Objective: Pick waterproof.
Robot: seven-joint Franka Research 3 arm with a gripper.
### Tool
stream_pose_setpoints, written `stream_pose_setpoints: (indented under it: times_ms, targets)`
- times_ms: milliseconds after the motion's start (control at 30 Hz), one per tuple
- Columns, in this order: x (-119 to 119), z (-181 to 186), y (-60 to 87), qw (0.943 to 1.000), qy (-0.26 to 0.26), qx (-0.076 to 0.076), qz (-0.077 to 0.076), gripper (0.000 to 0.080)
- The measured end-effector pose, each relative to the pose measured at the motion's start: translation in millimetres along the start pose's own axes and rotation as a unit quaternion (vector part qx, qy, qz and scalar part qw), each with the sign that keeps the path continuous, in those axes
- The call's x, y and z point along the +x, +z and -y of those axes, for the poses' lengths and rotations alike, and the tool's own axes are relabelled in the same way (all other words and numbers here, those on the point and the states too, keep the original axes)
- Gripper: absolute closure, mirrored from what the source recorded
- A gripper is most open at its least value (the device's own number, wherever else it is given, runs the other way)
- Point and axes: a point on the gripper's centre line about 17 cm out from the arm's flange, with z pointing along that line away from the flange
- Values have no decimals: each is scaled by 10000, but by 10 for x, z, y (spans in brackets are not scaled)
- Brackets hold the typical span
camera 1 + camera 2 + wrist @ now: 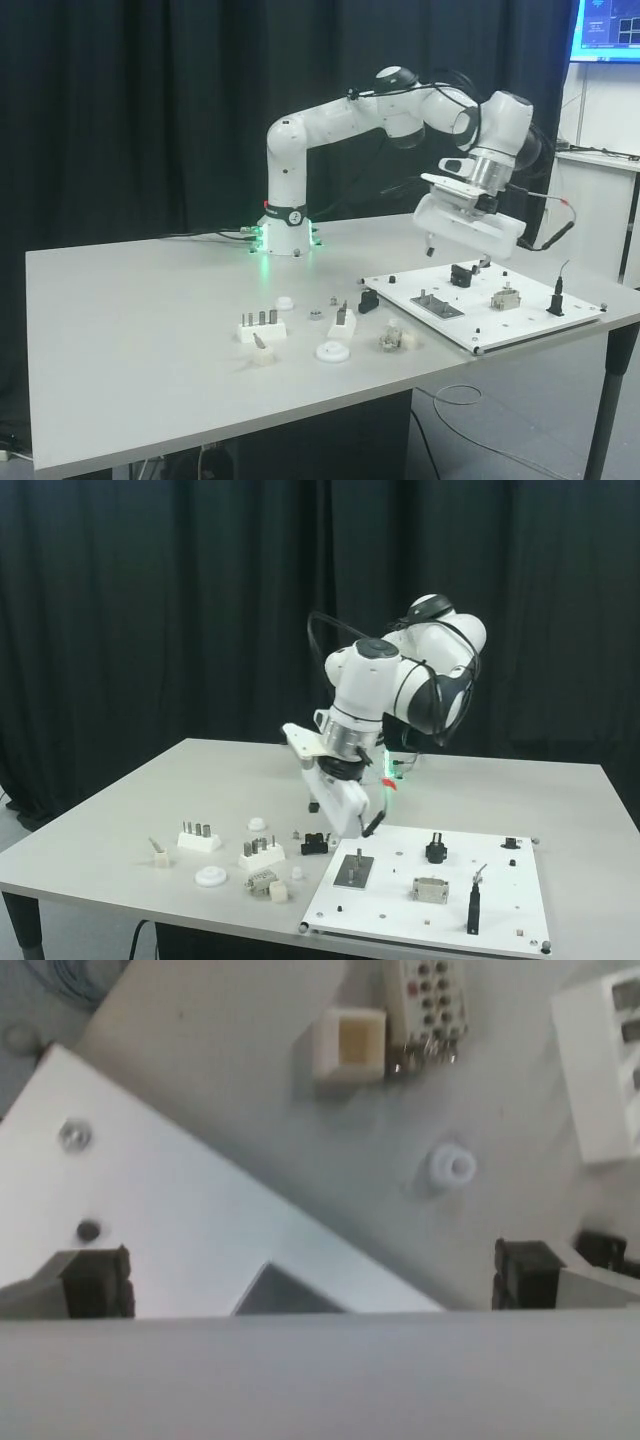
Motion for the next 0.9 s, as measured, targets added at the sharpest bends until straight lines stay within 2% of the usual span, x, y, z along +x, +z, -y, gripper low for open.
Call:
stream_pose_setpoints:
  times_ms: [700,900]
  targets:
    - [586,-267,319,9973,235,463,-512,3]
    - [736,-329,369,9965,264,558,-565,3]
